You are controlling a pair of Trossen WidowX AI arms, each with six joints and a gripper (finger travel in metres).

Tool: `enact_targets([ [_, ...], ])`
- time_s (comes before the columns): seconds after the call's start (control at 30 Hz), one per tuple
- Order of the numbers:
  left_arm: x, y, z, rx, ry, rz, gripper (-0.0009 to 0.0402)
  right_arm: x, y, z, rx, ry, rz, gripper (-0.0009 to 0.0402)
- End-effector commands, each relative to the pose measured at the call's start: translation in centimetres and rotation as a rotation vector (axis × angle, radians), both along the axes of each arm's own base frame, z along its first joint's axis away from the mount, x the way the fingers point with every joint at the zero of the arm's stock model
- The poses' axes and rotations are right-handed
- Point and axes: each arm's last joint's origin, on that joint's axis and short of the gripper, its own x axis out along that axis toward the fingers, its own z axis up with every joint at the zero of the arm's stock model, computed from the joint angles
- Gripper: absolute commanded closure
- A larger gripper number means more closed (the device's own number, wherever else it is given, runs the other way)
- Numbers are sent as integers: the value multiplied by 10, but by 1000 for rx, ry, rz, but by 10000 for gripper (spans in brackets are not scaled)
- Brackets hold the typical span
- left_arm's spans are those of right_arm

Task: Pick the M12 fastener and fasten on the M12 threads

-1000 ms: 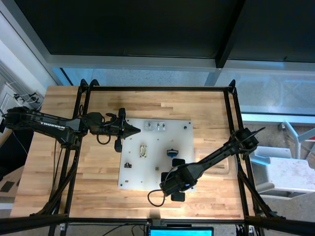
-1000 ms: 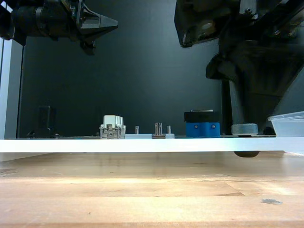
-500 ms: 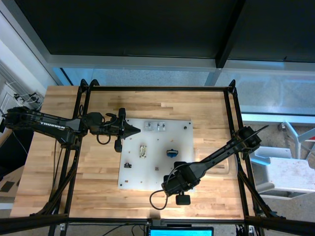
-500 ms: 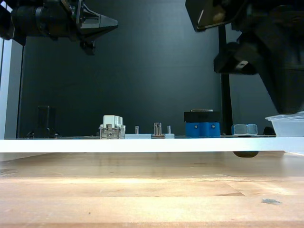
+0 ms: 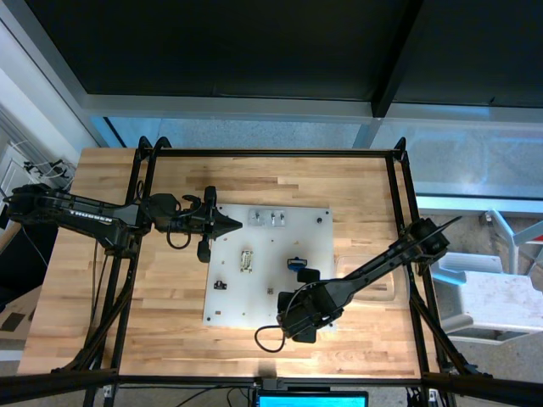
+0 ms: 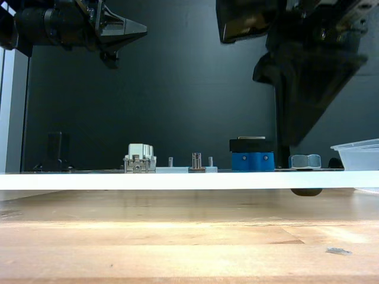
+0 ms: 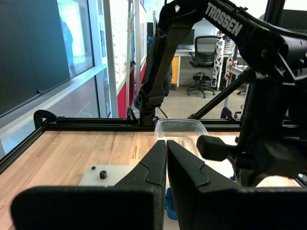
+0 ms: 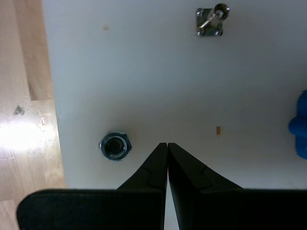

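Note:
The M12 fastener (image 8: 114,146), a small silver hex nut with a dark centre, sits low on its stud near the white board's (image 5: 229,297) near right edge, and no ribs show. It also shows in the low view as the nut (image 6: 305,161). My right gripper (image 8: 167,143) hangs above and beside it, shut with nothing between its fingers and not touching it. The right gripper (image 5: 299,319) is over the board's near right part. My left gripper (image 5: 229,225) hovers high over the board's far left edge, shut and empty (image 7: 166,143).
A clear tray (image 5: 369,284) lies just right of the board, its wall (image 6: 358,154) close to the nut. A blue fitting (image 6: 252,158), a silver post (image 6: 196,161) and a white connector (image 6: 140,160) stand mid-board. The black frame rails surround the table.
The right gripper was down on the nut a second ago. It lifted off, swung toward the near edge, and came back above the board. The nut stayed in place. The left arm did not move.

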Motion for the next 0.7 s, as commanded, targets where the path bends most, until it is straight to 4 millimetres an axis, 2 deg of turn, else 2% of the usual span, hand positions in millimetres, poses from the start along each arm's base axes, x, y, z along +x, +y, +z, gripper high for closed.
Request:
enact_targets([
  [0.03, 0, 0, 0, 0, 0, 0, 393, 1, 2, -6, 18, 19, 6, 393],
  [0.3, 0, 0, 0, 0, -1, 0, 393, 1, 6, -11, 67, 54, 23, 393],
  [0.53, 0, 0, 0, 0, 0, 0, 393, -6, 11, 3, 298, 162, 127, 393],
  [0.7, 0, 0, 0, 0, 0, 0, 393, -9, 9, 5, 268, 165, 118, 393],
])
